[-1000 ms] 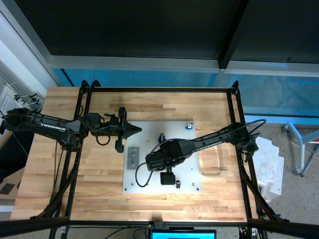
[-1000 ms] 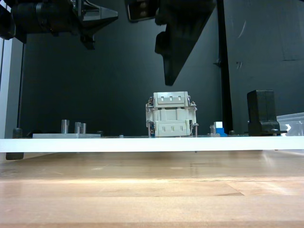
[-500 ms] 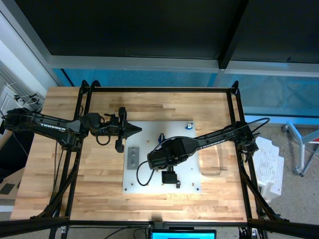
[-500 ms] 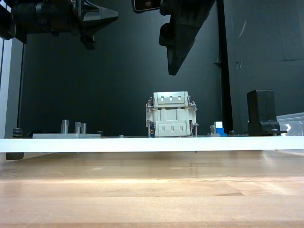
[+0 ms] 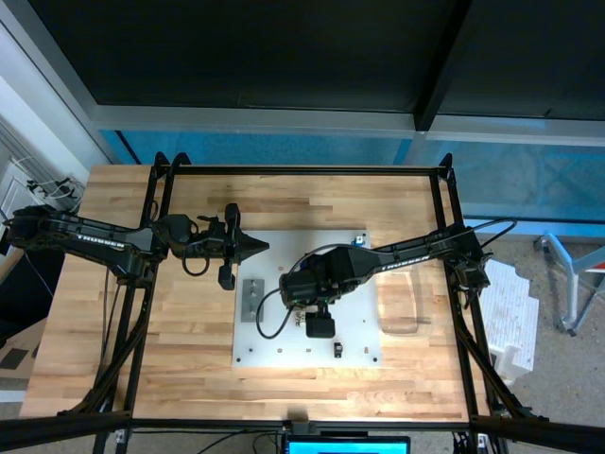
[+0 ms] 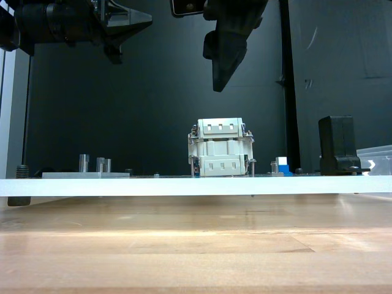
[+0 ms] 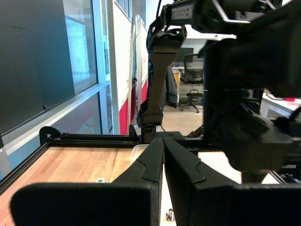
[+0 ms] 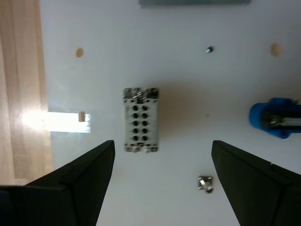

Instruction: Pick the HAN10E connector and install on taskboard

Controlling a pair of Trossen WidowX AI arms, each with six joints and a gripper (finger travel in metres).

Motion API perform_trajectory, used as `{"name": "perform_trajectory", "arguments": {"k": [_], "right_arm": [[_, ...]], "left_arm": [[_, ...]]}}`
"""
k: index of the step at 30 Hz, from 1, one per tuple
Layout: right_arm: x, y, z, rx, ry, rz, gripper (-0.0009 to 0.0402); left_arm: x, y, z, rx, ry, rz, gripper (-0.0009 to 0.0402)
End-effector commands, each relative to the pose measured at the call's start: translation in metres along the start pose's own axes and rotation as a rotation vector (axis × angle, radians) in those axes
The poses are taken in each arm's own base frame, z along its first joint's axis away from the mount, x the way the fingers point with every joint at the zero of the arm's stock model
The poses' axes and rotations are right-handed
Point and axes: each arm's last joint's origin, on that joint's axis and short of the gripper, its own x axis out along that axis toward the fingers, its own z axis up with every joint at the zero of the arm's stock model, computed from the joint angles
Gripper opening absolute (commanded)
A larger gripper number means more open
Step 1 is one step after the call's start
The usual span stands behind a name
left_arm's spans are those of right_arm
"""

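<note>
The pale grey HAN10E connector [image 8: 140, 120] stands upright on the white taskboard [image 8: 188, 70], its rows of contacts facing up. From table height the connector [image 6: 220, 150] shows as a stacked block on the taskboard [image 6: 122, 185]. My right gripper [image 8: 162, 142] hangs open above it, one finger on each side, touching nothing. In the low view the right gripper [image 6: 218, 67] is well clear of the connector's top. From above, the right arm hides the connector. My left gripper [image 5: 253, 246] is shut and empty, held over the board's far left edge.
A grey metal block [image 5: 252, 298] lies on the board's left part. A blue fixture [image 8: 275, 117] and a small loose metal part [image 8: 203, 182] lie near the connector. A black part [image 6: 338, 145] stands at the board's right. A clear tray [image 5: 402, 307] lies right of the board.
The right gripper has risen a little above the connector and drawn back toward the far side of the board. The connector stays on the board. The left arm has not moved.
</note>
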Motion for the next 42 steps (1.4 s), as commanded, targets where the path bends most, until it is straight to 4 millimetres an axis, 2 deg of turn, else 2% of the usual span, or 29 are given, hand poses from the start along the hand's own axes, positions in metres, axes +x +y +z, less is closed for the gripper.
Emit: {"name": "perform_trajectory", "arguments": {"k": [1,7,16,22,31,42], "right_arm": [[-0.004,-0.010,-0.003,-0.009,-0.014,-0.003,0.0261],[-0.013,-0.033,-0.018,0.009,-0.051,-0.010,0.0211],[-0.035,-0.067,-0.052,0.057,-0.204,-0.021,0.0084],[-0.055,-0.077,-0.065,0.045,-0.331,-0.026,0.0000],[-0.069,-0.084,-0.085,0.047,-0.550,-0.024,0.0001],[-0.066,-0.084,-0.101,0.031,-0.821,0.001,0.0000]], "left_arm": [[0.000,0.000,0.000,0.000,0.000,0.000,0.0001],[0.000,0.000,0.000,0.000,0.000,0.000,0.0001],[0.000,0.000,0.000,0.000,0.000,0.000,0.0001],[0.000,0.000,0.000,0.000,0.000,0.000,0.0001],[0.000,0.000,0.000,0.000,0.000,0.000,0.0001],[0.000,0.000,0.000,0.000,0.000,0.000,0.0001]]}}
